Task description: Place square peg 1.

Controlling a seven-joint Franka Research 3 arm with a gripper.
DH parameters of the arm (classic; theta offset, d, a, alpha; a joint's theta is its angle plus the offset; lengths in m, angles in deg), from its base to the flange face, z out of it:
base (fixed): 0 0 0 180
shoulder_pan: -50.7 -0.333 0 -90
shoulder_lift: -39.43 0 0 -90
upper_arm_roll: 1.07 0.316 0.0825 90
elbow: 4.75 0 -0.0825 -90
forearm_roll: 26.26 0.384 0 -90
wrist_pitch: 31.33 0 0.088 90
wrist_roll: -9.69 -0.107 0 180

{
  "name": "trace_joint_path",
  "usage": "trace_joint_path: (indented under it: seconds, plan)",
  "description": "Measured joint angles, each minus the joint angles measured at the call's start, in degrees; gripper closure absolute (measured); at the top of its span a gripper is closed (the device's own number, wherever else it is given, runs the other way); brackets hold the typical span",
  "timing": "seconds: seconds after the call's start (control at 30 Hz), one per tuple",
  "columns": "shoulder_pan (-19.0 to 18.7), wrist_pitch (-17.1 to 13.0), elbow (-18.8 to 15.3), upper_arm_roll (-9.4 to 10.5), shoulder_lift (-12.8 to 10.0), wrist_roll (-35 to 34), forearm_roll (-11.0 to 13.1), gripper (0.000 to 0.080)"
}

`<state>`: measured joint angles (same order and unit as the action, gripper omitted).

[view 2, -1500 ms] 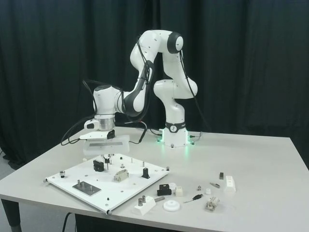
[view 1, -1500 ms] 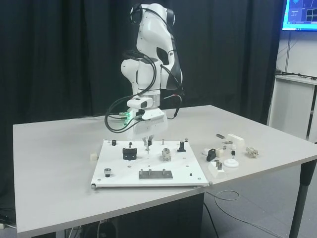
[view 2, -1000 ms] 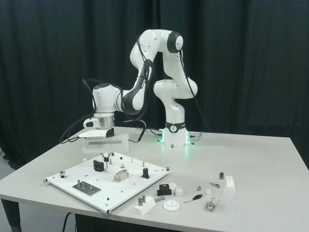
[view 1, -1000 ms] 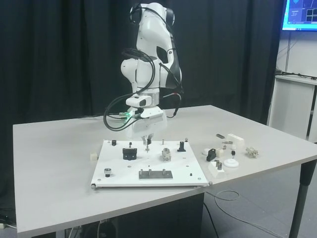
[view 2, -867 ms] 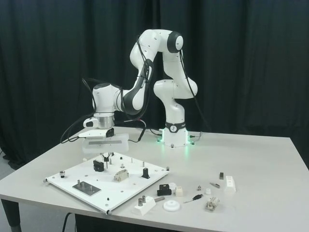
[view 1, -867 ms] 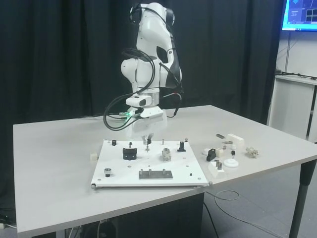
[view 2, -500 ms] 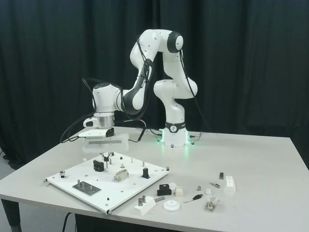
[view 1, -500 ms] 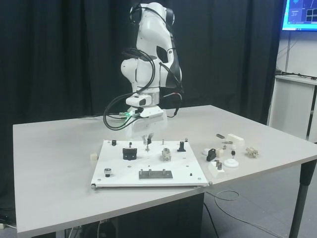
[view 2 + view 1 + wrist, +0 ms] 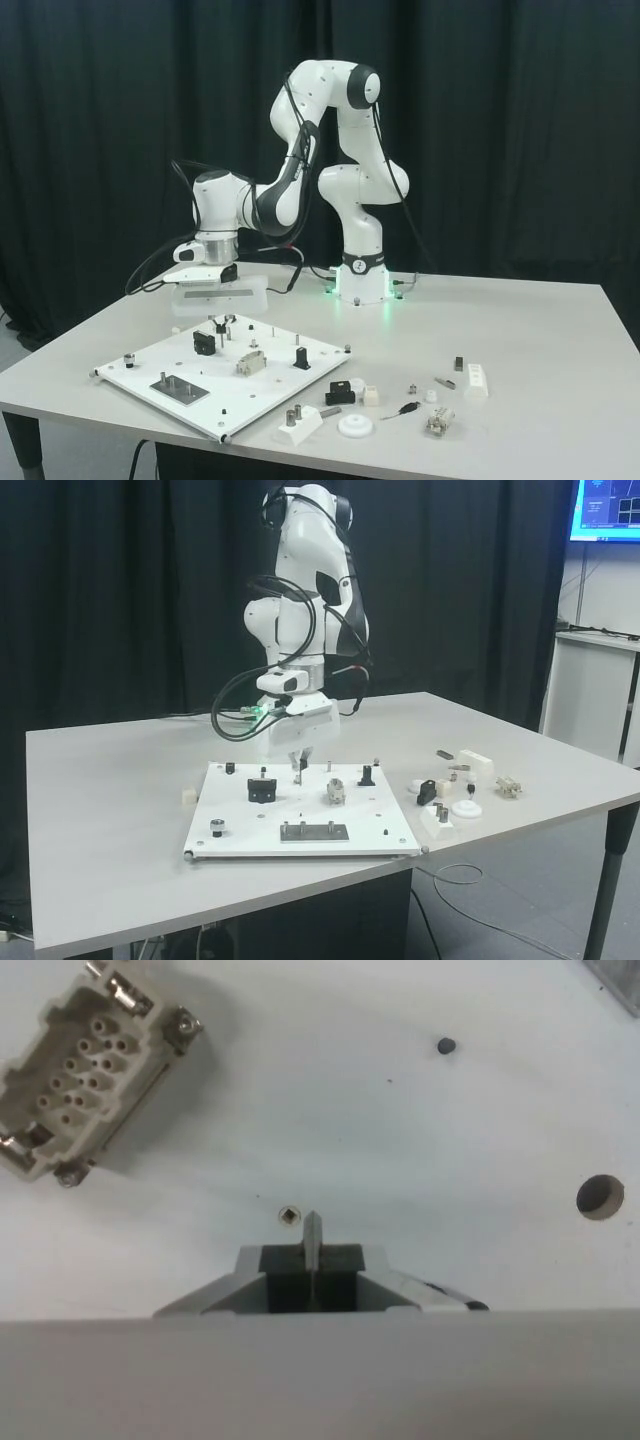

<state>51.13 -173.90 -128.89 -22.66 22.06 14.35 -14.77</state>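
In the wrist view my gripper is shut on a thin grey square peg, which sticks out past the black fingers. Its tip hangs over the white board, just beside a small square hole. In the first room view the gripper hovers a short way above the board's rear middle. From the second room view the gripper is seen above the board's far side. Whether the peg touches the board cannot be seen.
On the board stand a multi-pin connector, a black holder, a black bracket and a grey plate with pins. A round hole lies nearby. Several loose parts lie on the grey table beside the board.
The arm's hand has risen a little above the board with the peg still held, and stays over the same spot.
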Motion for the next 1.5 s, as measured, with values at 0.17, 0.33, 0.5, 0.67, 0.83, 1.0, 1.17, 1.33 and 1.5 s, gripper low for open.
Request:
trace_joint_path:
  seconds: [0.17,0.33,0.5,0.67,0.83,1.0,1.17,1.33,1.5]
  plan:
    - [0.0,0.0,0.17,-0.01,0.04,0.0,0.0,0.078]
    - [0.0,0.0,0.46,-0.04,0.05,0.0,-0.12,0.078]
    - [0.0,0.0,0.73,-0.06,0.06,0.0,-0.37,0.078]
    - [-0.04,0.2,1.0,-0.06,0.07,0.0,-0.37,0.078]
    - [-0.42,0.76,1.29,-0.04,0.23,-0.2,-0.37,0.078]
    - [-1.36,1.6,1.37,0.0,0.83,-1.72,-0.36,0.078]
    - [-2.83,2.93,1.37,0.03,1.75,-3.22,-0.34,0.078]
    - [-4.62,4.75,1.37,0.04,2.75,-5.12,-0.34,0.078]
    - [-6.41,6.78,1.36,0.04,3.64,-7.25,-0.34,0.078]
